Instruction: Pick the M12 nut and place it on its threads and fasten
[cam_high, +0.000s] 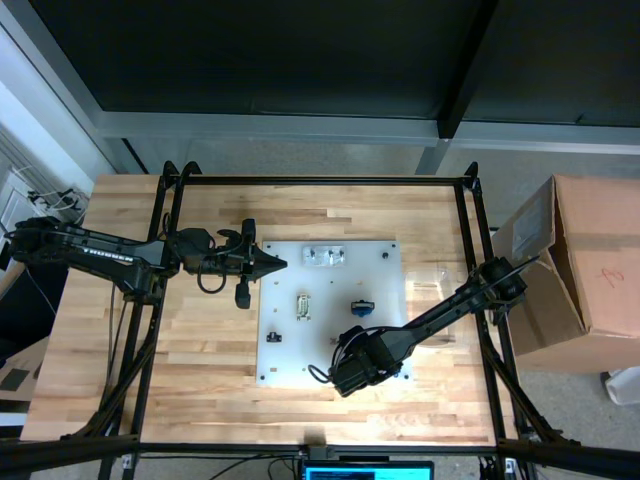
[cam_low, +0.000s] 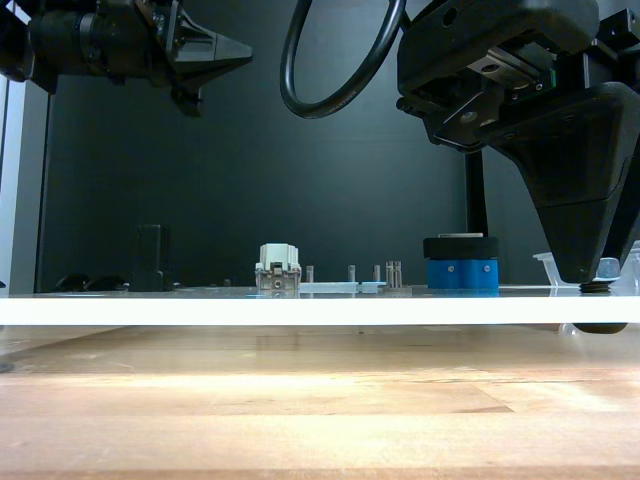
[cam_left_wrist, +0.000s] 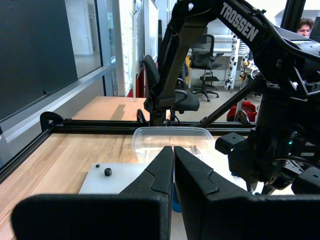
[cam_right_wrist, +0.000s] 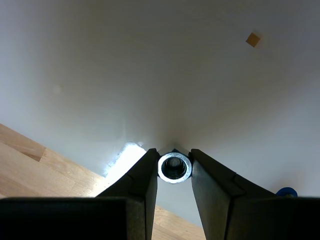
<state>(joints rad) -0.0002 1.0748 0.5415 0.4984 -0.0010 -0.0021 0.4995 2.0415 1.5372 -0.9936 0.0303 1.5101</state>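
The right gripper (cam_low: 597, 272) points straight down over the near right part of the flat white task board (cam_high: 285, 368). Its two black fingers (cam_right_wrist: 142, 185) are clamped on the small silver M12 nut (cam_right_wrist: 174, 167). The nut lies flat between the fingertips, with its hole facing up along the gripper, and the white board shows behind it. From the low view, the fingertips come down right onto the top of the short black ribbed stud (cam_low: 598, 288), and the stud's ribs show just below them. The nut is at the top of the stud, but I cannot tell whether it has caught the threads or only rests there.

The left gripper (cam_high: 272, 264) hangs high above the board's left edge and points inward across the board. Its fingers (cam_left_wrist: 160, 172) are pressed together with nothing between them.

The board lies on the pale wooden bench (cam_high: 200, 380). A blue block with a black round cap (cam_low: 461, 265) stands mid-board, and a small grey-white connector housing (cam_low: 278, 272) stands nearer the board's left side. A clear plastic tray (cam_left_wrist: 172, 142) sits on the bench just beyond the board's right edge. A small black post (cam_left_wrist: 107, 171) stands at the board's far right corner. A brown cardboard box (cam_high: 570, 270) stands off the bench's right edge.
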